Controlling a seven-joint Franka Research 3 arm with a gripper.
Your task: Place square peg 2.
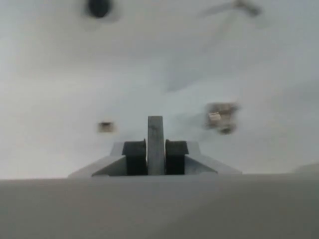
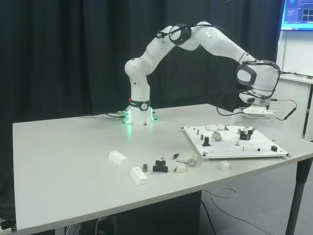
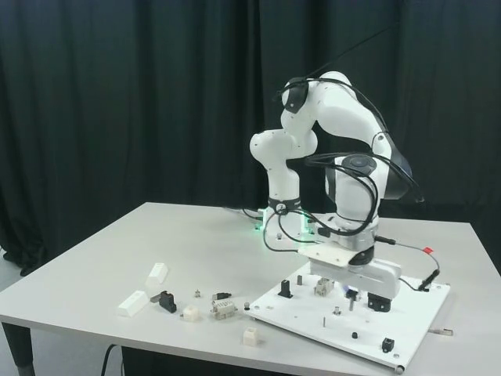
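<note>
A grey table (image 2: pixel 73 147) stands before black curtains (image 2: pixel 63 54), with a screen (image 2: pixel 297 14) at the room's edge. The white arm (image 3: pixel 344 157) reaches over a white board (image 3: pixel 407 325) near the table's corner. Loose white blocks (image 2: pixel 128 166) and small black parts lie well apart from it. The gripper (image 1: pixel 155 157) is clamped on a grey square peg (image 1: pixel 155 142), held above the board. In the wrist view the board's fittings blur; a dark hole (image 1: pixel 98 7) is cut off.
</note>
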